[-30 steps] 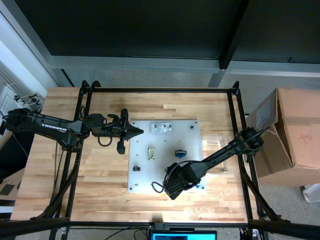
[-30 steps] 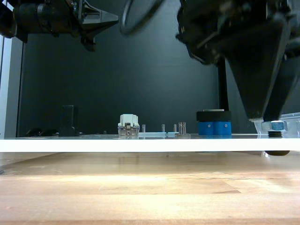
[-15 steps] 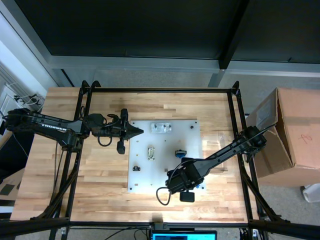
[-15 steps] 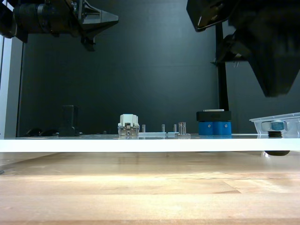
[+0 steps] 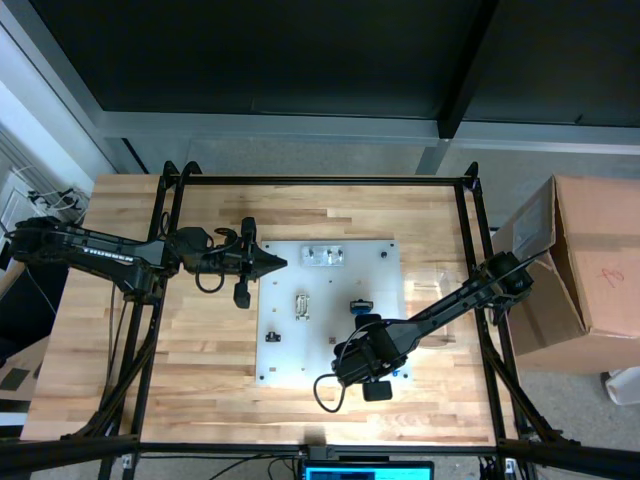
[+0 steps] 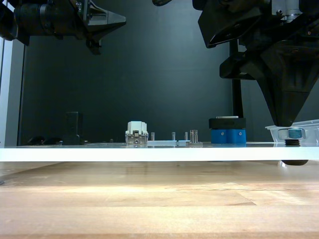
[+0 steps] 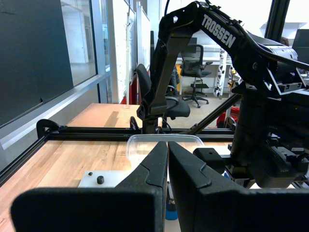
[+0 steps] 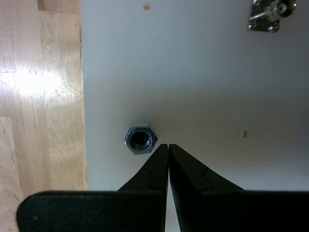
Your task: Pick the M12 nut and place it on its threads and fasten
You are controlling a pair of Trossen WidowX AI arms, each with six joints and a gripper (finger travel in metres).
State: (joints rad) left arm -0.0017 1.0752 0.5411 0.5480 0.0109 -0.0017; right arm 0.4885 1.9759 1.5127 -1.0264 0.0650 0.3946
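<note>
Silver nut [image 6: 291, 133] on stud [image 6: 292, 142], right gripper [image 6: 285, 124] closed above, left gripper [image 6: 123, 21] aloft

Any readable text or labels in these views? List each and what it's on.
"TROSSEN": right arm, left wrist view.
"TROSSEN": left arm, high view, small.
Red scrawl on cardboard box: unreadable.
Left hand over the board's left edge, right hand by the M12 nut on its stud: no text.

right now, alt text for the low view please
A silver nut sits free on top of its black ribbed stud at the right end of the board. The right end effector, shut, points down close above the nut without holding it. The left end effector, shut, hangs high at the left.
</note>
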